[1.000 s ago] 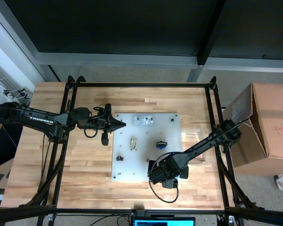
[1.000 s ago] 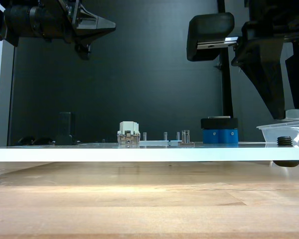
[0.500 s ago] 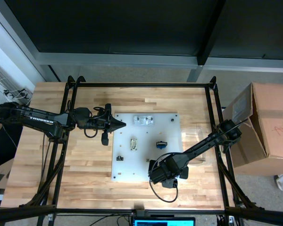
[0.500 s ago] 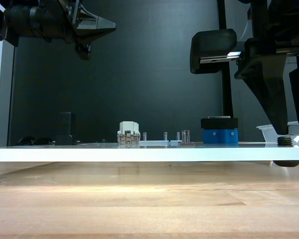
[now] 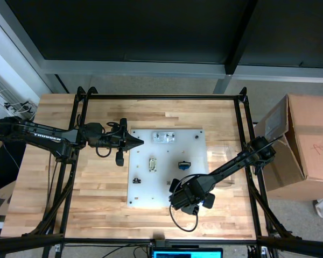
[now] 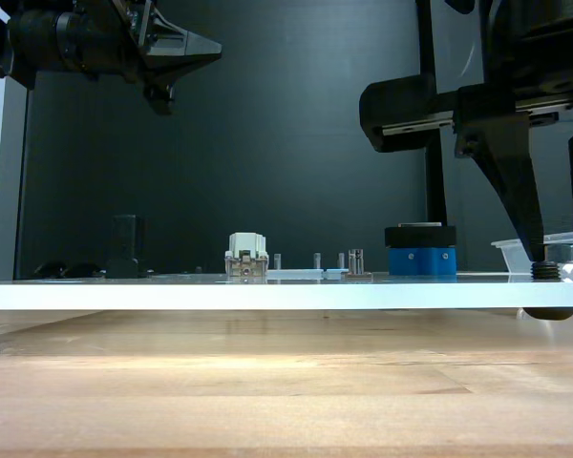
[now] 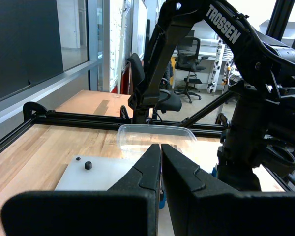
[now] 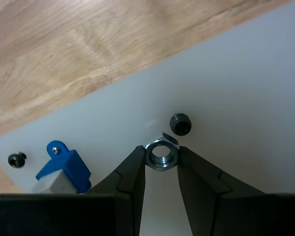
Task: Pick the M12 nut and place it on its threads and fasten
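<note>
The right gripper (image 8: 161, 152) is low over the near right part of the white board (image 5: 151, 191), pointing down. Its jaws are closed on the M12 nut (image 8: 161, 156), one against each side. The nut is held flat, its threaded hole facing up toward the wrist camera. It is just beside the black stud (image 8: 180, 124) and not on it: the stud's top shows bare, and one corner of the nut reaches almost to it. From the low view the jaw tips come down to about the stud's height at the board's right end. I cannot tell whether the nut touches the board.

The left gripper (image 5: 139, 142) hangs well above the board's far left edge and points right. Its jaws are together with only a thin seam between them, and they hold nothing.

A blue part (image 6: 421, 260) stands on the board, left of the stud in the low view, and a white connector (image 6: 247, 258) stands mid-board. A clear tray (image 7: 155, 138) sits on the wooden counter (image 5: 97, 215) beyond the board's right edge. A cardboard box (image 5: 301, 145) stands off the counter's right side.
</note>
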You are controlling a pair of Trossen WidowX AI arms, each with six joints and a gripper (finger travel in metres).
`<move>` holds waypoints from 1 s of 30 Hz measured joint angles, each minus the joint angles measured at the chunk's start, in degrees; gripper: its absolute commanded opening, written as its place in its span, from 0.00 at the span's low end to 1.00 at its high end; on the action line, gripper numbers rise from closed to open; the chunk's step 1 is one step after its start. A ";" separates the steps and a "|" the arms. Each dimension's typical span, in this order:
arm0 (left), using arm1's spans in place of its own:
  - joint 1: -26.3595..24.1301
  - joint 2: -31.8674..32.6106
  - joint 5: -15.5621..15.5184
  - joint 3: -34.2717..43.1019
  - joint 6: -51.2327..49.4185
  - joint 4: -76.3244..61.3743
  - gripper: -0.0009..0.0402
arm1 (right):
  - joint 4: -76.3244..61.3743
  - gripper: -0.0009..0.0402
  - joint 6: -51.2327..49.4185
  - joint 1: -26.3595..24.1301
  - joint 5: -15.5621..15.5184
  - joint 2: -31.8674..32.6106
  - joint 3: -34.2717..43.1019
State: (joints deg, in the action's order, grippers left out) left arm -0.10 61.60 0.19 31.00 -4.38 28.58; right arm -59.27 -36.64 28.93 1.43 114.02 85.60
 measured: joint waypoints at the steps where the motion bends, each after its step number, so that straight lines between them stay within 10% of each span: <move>1: 0.00 0.00 0.00 0.00 0.00 0.00 0.02 | -0.07 0.08 1.07 0.00 0.00 0.00 0.00; 30: 0.00 0.00 0.00 0.00 0.00 -0.02 0.02 | -0.13 0.08 36.04 -0.04 0.00 0.00 0.00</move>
State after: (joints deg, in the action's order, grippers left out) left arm -0.10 61.60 0.19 31.00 -4.38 28.56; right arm -59.40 -0.60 28.88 1.43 114.02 85.60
